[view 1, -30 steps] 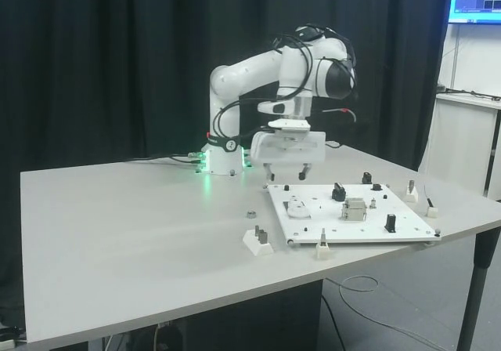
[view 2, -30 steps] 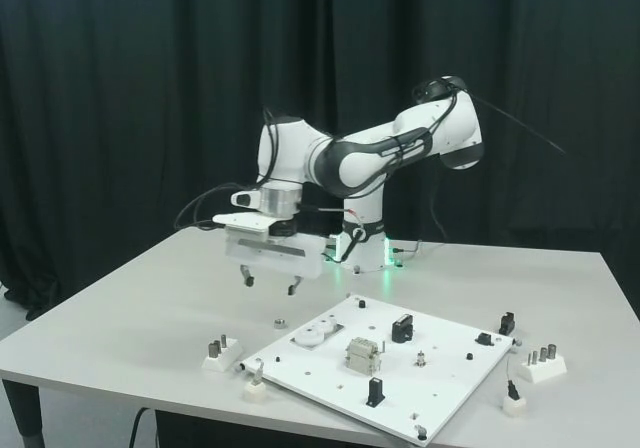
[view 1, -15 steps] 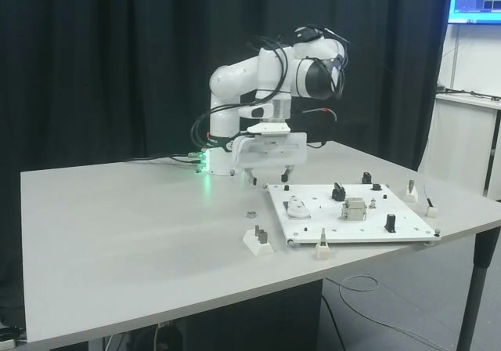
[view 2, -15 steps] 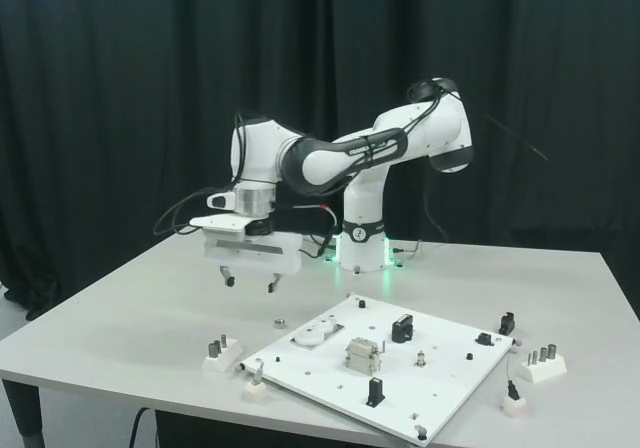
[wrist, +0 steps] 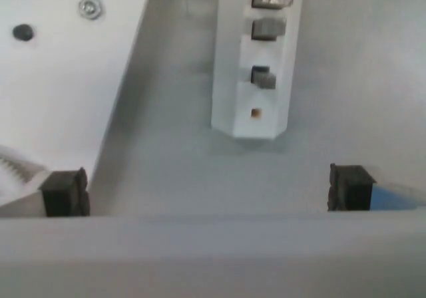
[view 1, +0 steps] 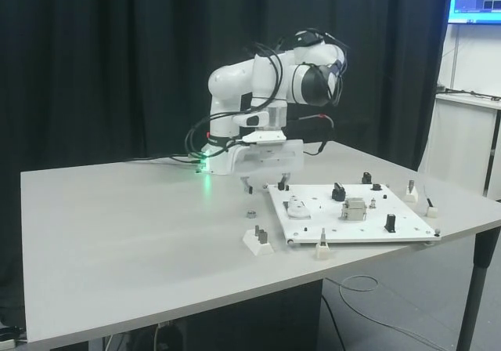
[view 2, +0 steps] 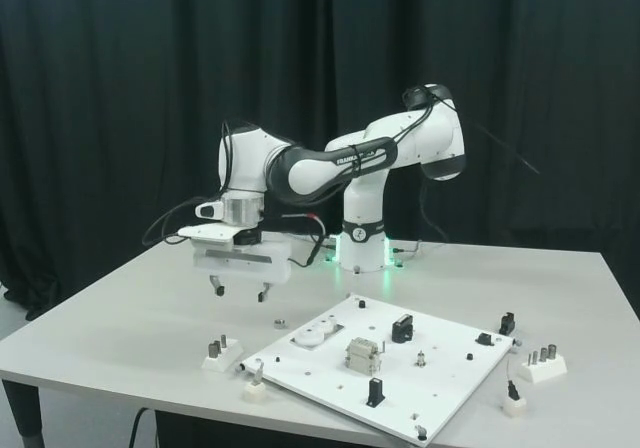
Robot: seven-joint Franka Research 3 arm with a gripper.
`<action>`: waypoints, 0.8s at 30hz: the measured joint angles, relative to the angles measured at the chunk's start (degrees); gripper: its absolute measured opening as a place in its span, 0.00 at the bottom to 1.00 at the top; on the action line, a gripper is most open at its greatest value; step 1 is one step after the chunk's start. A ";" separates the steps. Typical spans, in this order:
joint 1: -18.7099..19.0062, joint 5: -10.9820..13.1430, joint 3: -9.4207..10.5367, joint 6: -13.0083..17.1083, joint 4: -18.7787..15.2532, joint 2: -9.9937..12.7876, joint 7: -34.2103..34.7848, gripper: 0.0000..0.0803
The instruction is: Pick square peg 2.
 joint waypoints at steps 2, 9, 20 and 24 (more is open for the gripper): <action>-0.39 0.14 0.57 0.62 0.44 -0.13 0.09 1.00; -1.52 0.84 2.43 3.43 1.36 -0.67 0.15 1.00; -2.83 4.38 5.31 7.39 1.53 -1.60 0.15 1.00; -3.14 5.11 6.42 8.80 1.54 -1.93 0.11 1.00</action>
